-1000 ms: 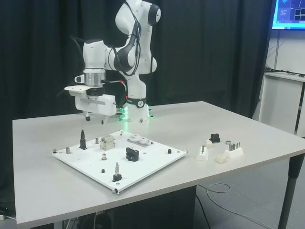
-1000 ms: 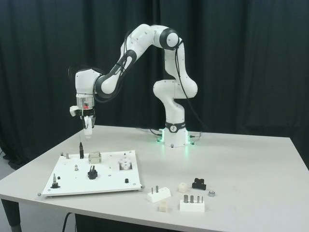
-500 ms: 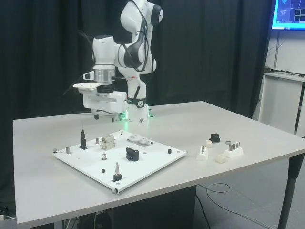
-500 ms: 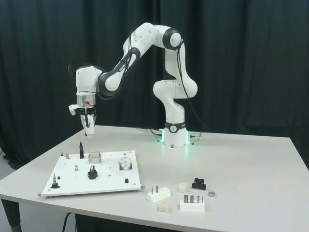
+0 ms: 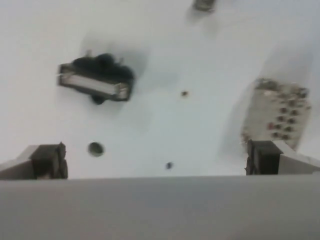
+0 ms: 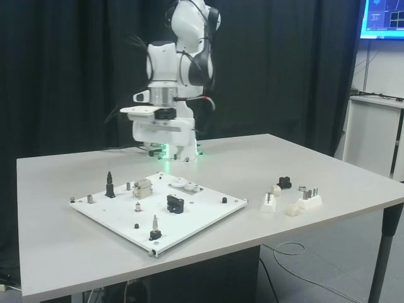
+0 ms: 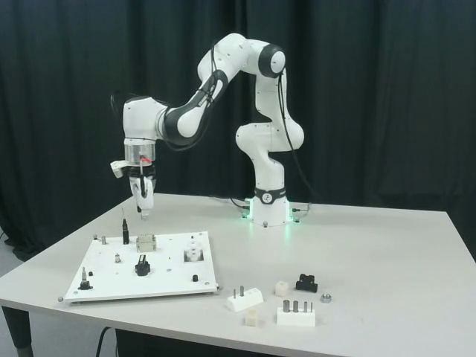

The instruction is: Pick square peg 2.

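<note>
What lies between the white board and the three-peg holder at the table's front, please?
In the second room view, a two-pin white block and a smaller block lie there.

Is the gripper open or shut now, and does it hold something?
Open and empty: in the wrist view the gripper has its fingertips far apart, with only the white board between them.

- Square peg 2 (image 7: 295,306) (image 6: 307,194): one of the short grey pegs standing upright in a white holder block (image 7: 295,317); which one cannot be told.
- The block sits on the bench, well apart from the white board.
</note>
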